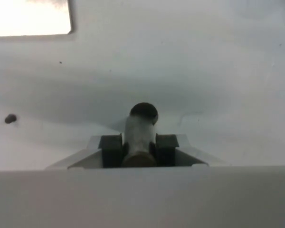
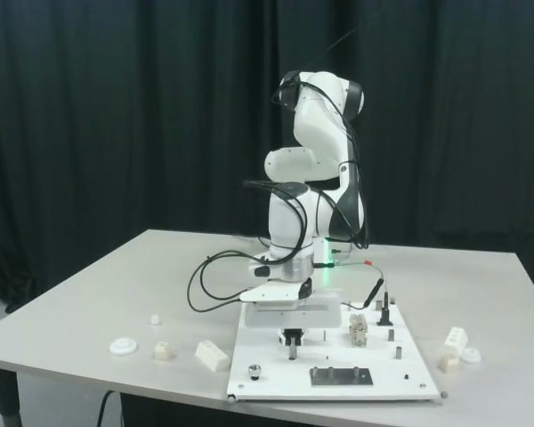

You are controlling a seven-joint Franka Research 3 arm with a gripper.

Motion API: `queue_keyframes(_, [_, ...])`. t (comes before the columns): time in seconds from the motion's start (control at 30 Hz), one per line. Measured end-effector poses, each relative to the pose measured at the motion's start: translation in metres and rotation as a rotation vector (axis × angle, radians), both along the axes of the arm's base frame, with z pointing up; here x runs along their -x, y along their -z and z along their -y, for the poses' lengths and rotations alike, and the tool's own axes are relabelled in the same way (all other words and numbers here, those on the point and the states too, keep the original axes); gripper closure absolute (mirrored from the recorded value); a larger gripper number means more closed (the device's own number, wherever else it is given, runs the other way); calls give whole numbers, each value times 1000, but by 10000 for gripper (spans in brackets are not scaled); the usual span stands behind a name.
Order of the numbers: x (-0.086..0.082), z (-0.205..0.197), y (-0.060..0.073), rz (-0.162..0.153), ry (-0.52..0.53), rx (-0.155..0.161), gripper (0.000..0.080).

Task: Insert round peg 4.

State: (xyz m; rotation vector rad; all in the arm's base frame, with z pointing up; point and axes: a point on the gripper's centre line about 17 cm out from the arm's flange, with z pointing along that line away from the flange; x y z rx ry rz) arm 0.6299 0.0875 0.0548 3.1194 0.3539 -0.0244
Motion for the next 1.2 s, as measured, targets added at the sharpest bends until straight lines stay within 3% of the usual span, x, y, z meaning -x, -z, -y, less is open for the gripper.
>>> queue_keyframes(0.6, [-6, 1, 1, 22, -5, 4, 657])
queue_keyframes(0.83, [-7, 1, 8, 25, -9, 9, 657])
queue_keyframes(1.2, [-7, 0, 8, 24, -10, 8, 657])
